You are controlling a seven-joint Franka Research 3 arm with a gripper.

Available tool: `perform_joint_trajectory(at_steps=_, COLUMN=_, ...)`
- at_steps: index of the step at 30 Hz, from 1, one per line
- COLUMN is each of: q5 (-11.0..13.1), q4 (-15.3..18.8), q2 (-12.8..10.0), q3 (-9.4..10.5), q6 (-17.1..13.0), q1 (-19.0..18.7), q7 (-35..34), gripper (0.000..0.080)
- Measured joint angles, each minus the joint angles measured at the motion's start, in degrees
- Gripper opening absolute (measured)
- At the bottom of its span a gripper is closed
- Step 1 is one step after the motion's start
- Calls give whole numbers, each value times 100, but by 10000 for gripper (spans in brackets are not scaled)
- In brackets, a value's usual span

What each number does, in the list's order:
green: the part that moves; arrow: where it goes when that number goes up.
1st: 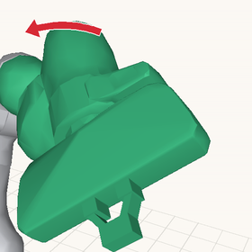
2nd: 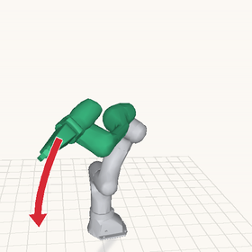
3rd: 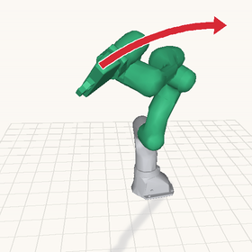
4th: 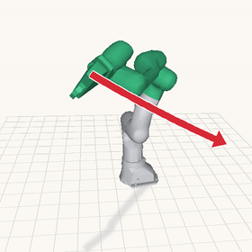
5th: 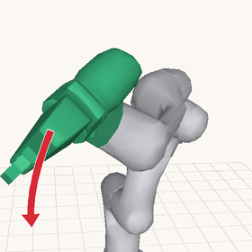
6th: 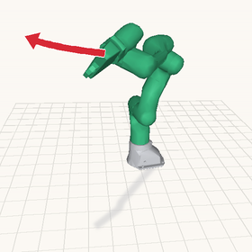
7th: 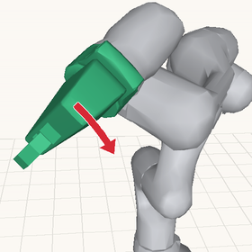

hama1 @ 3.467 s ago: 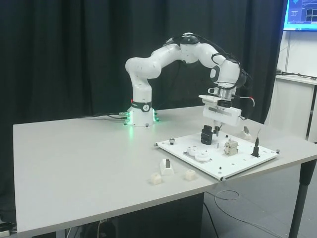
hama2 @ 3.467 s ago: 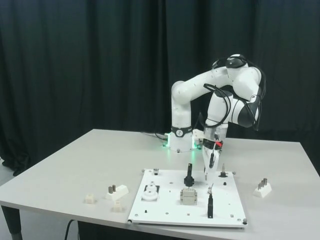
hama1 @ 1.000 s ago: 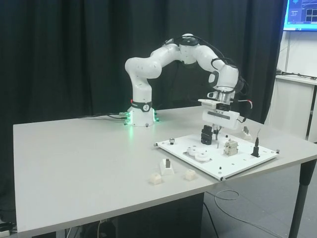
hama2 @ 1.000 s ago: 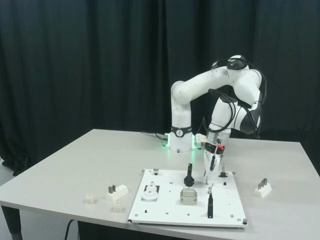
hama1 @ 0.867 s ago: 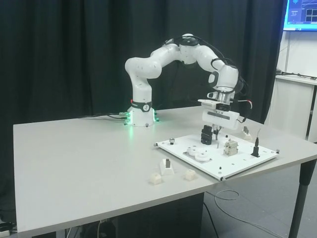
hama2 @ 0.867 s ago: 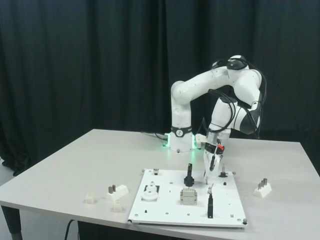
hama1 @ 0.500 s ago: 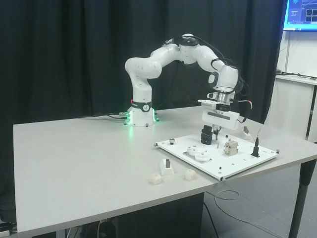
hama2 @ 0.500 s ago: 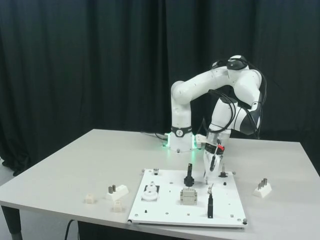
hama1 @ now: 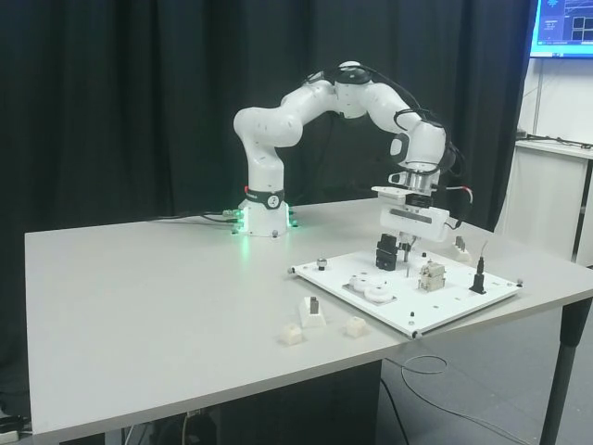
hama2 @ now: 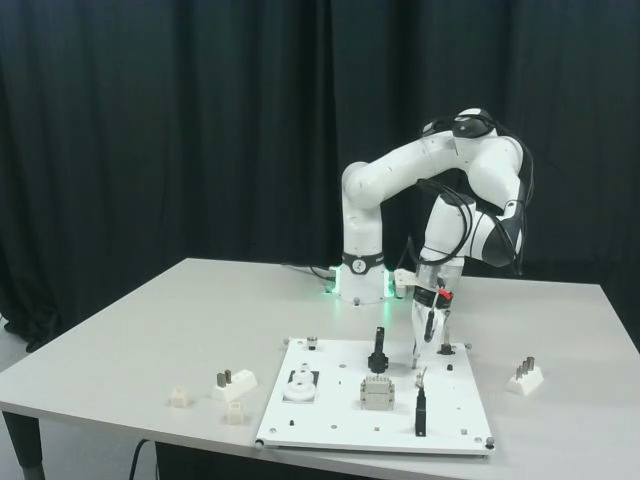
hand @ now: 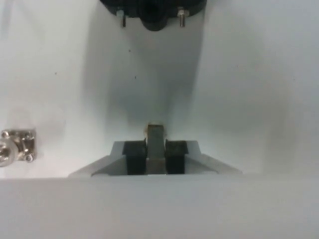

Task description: Insert square peg 2.

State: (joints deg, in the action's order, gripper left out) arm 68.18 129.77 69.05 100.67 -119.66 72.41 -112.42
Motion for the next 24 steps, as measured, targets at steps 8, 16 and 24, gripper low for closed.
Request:
perform_joint_trajectory(at_steps=8, q5=4, q4=12, q2=-1, q3=9, q6=0, q1=0, q7=0, gripper=76)
perform_joint_trajectory(at_steps=16, q5=18, q4=46, q2=-1, q3=20, q6=0, q1=0, q7=0, gripper=307)
perform_joint_trajectory(at_steps=24, q5=18, q4=49, q2=-5, q3=-31, q6=0, q1=-1, q7=3, gripper=752)
